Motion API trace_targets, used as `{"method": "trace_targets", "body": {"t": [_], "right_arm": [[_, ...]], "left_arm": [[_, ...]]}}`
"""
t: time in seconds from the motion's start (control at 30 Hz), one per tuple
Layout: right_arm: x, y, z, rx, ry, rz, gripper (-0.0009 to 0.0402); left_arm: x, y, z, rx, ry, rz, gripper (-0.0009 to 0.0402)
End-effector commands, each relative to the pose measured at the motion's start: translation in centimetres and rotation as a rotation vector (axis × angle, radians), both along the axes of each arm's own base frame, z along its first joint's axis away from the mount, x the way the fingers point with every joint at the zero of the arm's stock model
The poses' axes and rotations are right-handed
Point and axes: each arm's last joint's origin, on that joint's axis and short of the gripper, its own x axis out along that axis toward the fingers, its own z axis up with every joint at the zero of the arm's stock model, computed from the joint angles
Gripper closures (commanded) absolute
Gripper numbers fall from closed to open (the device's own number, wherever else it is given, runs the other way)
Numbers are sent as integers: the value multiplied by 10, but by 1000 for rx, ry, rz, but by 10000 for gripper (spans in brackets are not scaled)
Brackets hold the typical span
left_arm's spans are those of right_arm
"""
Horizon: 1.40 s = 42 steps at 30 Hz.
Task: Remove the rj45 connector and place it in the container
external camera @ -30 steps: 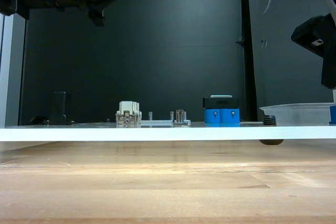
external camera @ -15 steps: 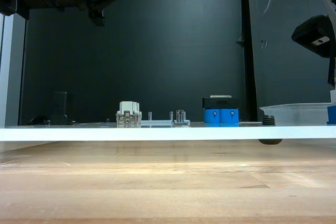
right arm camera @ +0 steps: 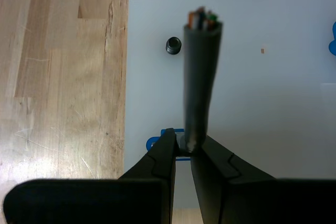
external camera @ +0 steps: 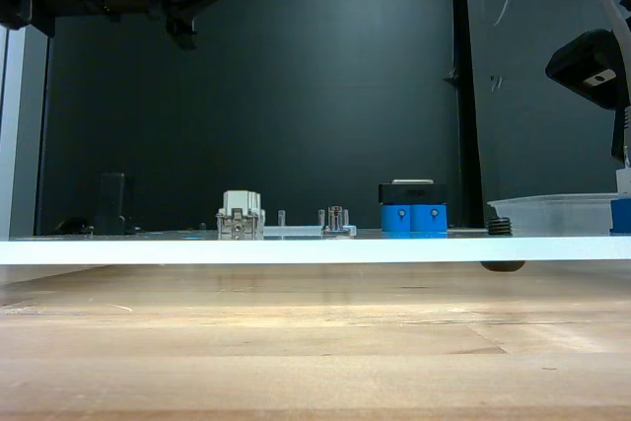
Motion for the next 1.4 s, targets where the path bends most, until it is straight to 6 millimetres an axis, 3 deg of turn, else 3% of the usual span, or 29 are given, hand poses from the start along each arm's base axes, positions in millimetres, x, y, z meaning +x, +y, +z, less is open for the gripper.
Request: {"method": "trace_targets", "body": {"t": [0.03, 0.37, 0.7, 0.97, 1.4], "right_arm": [[1, 1, 6, 15, -18, 3, 393], [-3, -3, 22, 43, -58, 11, 393], [-5, -19, 72, 4, -58, 20, 393], [-1, -30, 74, 4, -44, 15, 393], [-16, -98, 68, -23, 12, -117, 393]], "left_arm": [[0, 0, 0, 0, 0, 0, 393], [0, 0, 0, 0, 0, 0, 393], [0, 0, 0, 0, 0, 0, 393], [0, 0, 0, 0, 0, 0, 393], [0, 0, 0, 0, 0, 0, 393]]}}
